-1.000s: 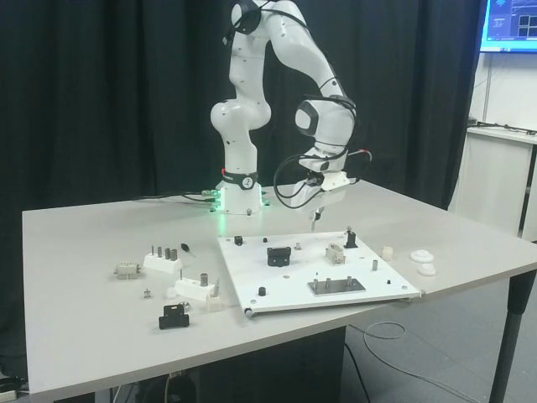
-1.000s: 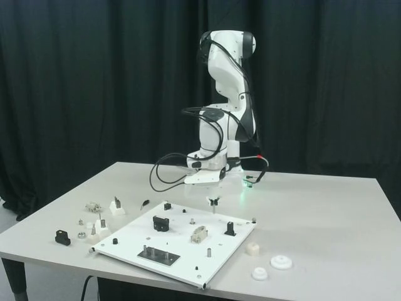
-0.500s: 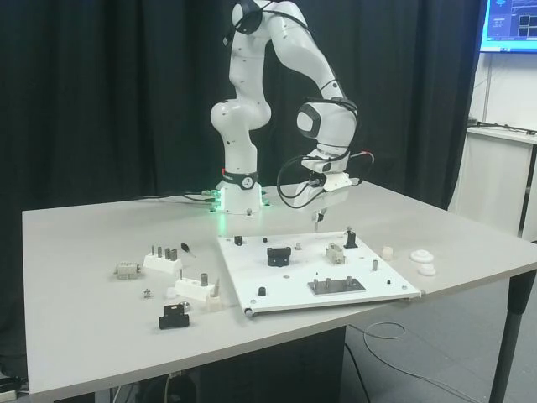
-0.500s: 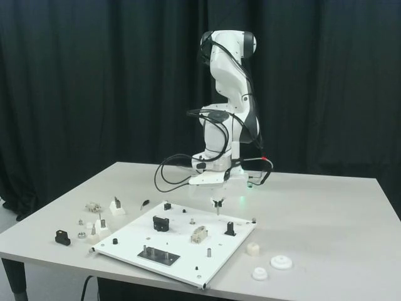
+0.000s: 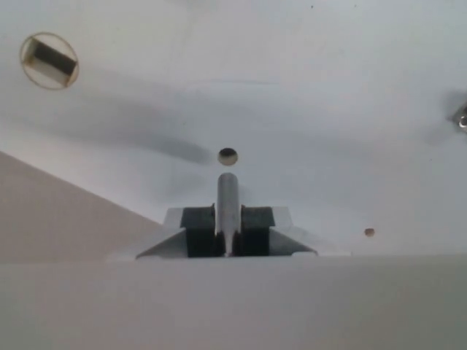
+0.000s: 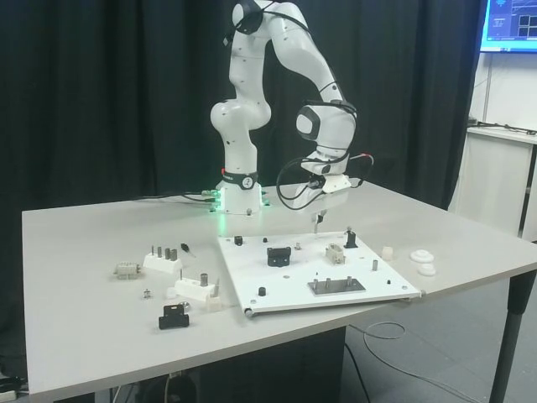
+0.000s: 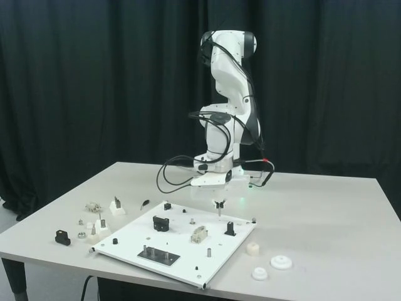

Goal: Insert round peg 2.

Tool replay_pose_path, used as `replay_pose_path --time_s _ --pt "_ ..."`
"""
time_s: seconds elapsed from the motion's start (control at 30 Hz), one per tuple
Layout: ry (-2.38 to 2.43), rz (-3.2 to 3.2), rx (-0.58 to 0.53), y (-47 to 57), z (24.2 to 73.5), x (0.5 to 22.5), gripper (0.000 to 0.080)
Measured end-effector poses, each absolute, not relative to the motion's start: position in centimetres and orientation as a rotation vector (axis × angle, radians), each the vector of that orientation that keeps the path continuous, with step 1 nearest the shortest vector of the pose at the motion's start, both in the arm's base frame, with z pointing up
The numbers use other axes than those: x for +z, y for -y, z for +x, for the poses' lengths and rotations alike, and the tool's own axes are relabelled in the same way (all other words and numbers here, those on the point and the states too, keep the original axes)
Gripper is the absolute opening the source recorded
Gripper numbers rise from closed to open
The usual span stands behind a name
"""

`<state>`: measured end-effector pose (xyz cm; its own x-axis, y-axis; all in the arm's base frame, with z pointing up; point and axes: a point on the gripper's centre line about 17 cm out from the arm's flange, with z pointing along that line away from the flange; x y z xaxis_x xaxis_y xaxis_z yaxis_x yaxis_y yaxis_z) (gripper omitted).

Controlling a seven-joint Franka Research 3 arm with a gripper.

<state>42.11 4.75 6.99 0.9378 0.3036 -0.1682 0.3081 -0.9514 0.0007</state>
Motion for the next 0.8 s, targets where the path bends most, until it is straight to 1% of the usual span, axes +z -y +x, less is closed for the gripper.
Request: replay_pose_path --time_s 0.8 --pt "-0.482 3.063 -0.253 -5.3 41.6 5.9 0.0069"
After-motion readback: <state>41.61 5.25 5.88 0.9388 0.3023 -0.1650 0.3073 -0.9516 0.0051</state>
